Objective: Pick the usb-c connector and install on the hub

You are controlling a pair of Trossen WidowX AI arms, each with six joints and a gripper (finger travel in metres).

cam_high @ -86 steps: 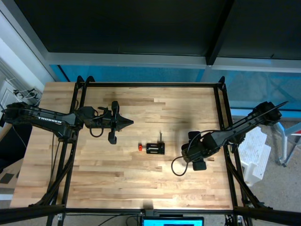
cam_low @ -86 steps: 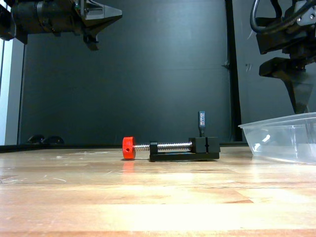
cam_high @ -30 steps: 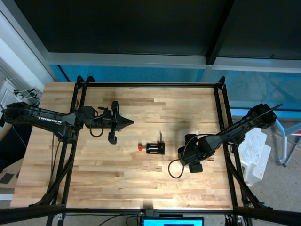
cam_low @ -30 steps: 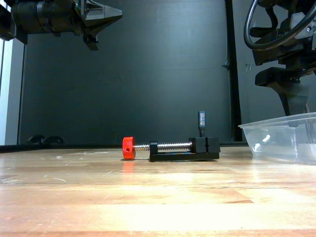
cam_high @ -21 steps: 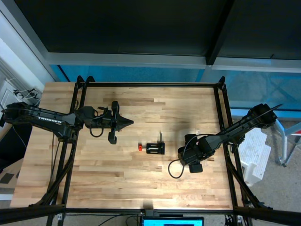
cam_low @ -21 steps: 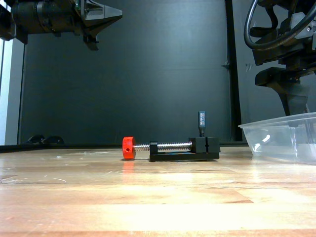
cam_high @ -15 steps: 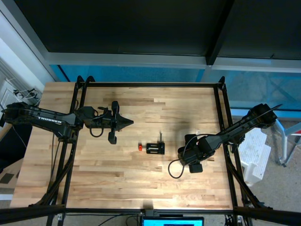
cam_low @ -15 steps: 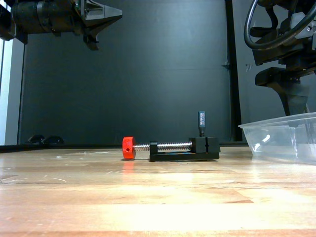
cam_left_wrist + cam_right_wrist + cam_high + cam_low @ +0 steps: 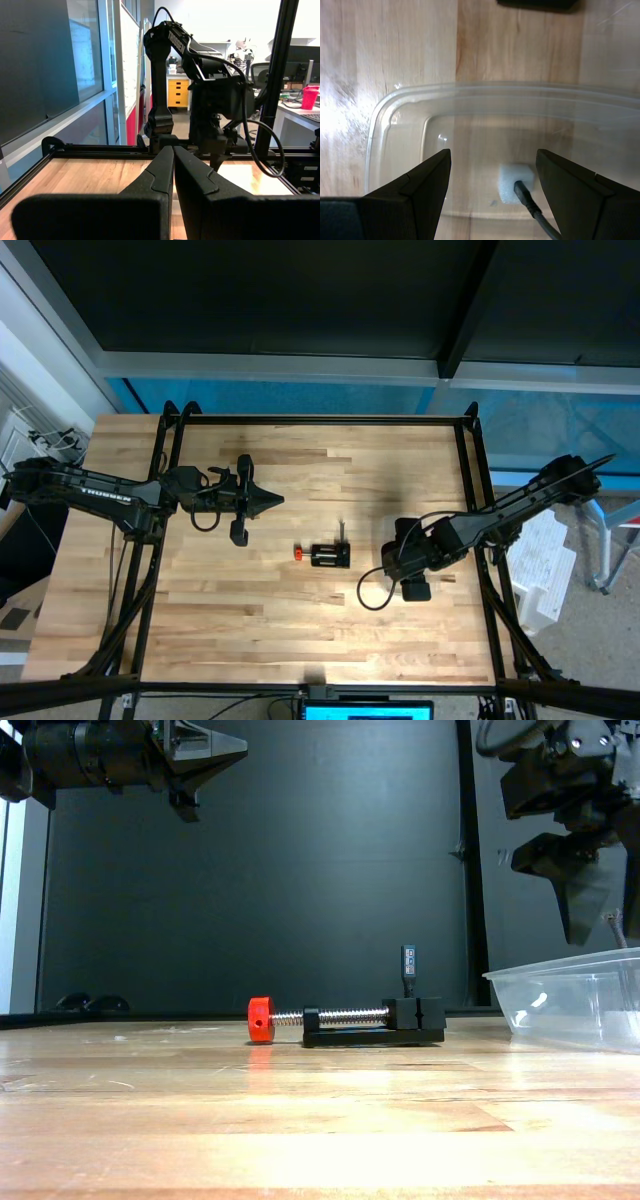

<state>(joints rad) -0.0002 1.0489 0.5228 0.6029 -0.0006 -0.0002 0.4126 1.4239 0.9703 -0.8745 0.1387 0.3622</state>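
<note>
The hub is a small black block lying mid-table, with a screw and an orange-red knob at its left end. The usb-c connector is a tiny whitish piece on a dark cable, lying inside the clear tray. My right gripper hangs open above the tray, its fingers either side of the connector and clear of it. In the low view the right gripper is raised over the tray. My left gripper is parked high at the left, shut and empty.
A small dark tab stands upright on the hub's right end. The clear tray sits to the right of the hub. A black frame borders the wooden table. The cable rises out of the tray.
My right gripper has risen from just over the tray to higher above it and shifted slightly right. The left arm and the hub have not moved.
</note>
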